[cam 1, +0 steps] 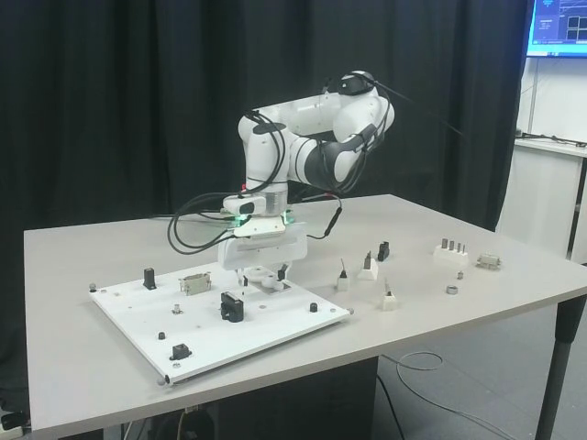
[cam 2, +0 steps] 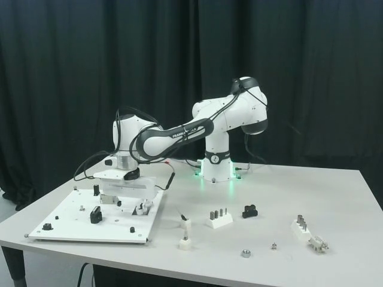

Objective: Insert small gear.

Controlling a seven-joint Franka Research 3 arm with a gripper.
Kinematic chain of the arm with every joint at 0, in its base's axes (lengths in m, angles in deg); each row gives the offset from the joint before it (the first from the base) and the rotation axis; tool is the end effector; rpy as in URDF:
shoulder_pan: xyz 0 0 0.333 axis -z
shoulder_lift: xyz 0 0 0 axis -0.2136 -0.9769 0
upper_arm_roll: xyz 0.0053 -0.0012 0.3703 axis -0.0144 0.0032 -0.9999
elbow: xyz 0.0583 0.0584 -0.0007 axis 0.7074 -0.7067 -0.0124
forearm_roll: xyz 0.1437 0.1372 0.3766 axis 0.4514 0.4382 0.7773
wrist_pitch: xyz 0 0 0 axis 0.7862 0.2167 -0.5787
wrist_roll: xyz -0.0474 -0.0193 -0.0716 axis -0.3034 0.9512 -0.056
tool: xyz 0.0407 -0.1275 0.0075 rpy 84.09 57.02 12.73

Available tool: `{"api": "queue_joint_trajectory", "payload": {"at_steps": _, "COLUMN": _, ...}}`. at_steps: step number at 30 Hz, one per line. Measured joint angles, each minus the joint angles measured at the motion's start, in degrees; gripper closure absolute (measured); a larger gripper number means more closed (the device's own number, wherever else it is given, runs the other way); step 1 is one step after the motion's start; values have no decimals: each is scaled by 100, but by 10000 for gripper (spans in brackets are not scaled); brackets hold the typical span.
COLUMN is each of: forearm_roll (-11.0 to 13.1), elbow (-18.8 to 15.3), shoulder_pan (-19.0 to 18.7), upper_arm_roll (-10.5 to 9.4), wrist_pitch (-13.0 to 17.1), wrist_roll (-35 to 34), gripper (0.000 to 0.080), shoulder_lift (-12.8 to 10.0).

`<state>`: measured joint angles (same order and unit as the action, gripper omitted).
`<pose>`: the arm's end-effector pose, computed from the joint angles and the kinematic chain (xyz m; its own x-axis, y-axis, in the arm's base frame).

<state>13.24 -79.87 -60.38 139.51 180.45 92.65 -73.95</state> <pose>0.5610 -0.2185 0.1989 0.7259 -0.6877 -0.0041 -0.6876 -0.7259 0.0170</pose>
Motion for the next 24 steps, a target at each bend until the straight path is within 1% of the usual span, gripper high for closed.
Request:
{"api": "queue_joint_trajectory", "payload": {"at_steps": 10, "forearm_roll": 14, "elbow": 0, "shoulder_pan": 3, "upper_arm_roll": 9, "wrist_pitch": -23, "wrist_roll": 48, "gripper": 3, "shoulder_lift": 0}}
{"api": "queue_joint_trajectory", "payload": {"at_steps": 13, "forearm_roll": 13, "elbow": 0, "shoulder_pan": -13, "upper_arm_roll": 30, "wrist_pitch": -72, "wrist_roll": 48, "gripper": 3, "shoulder_lift": 1}}
{"api": "queue_joint_trajectory", "payload": {"at_steps": 17, "forearm_roll": -11, "elbow": -1, "shoulder_pan": -64, "upper_arm_roll": 126, "wrist_pitch": -208, "wrist_roll": 46, "gripper": 3, "shoulder_lift": 1}}
{"api": "queue_joint_trajectory", "payload": {"at_steps": 24, "forearm_roll": -169, "elbow": -4, "shoulder_pan": -175, "upper_arm_roll": 362, "wrist_pitch": -498, "wrist_roll": -37, "gripper": 3, "shoulder_lift": 2}}
